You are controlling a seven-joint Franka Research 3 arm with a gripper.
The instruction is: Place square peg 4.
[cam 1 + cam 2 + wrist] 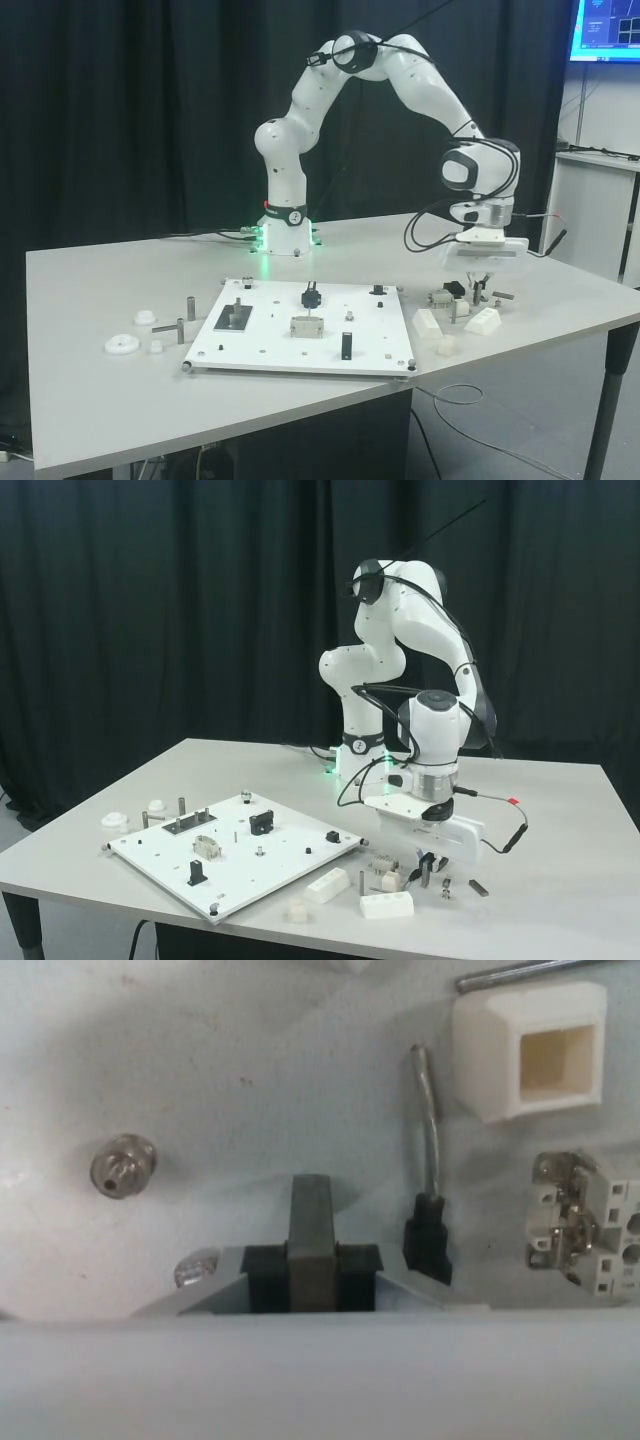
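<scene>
**Peg gripped, clear of board**

The peg point(311, 1235) is clamped upright in the gripper point(311, 1278), above loose parts beside the board point(300, 330). Transport to the board's square hole is advised, with the faces squared before lowering; the hole cannot be identified.

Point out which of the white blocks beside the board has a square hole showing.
The white block with the square socket, lying nearest the gripper, which is shut on the grey square peg. The other white blocks show no hole from here.
</scene>
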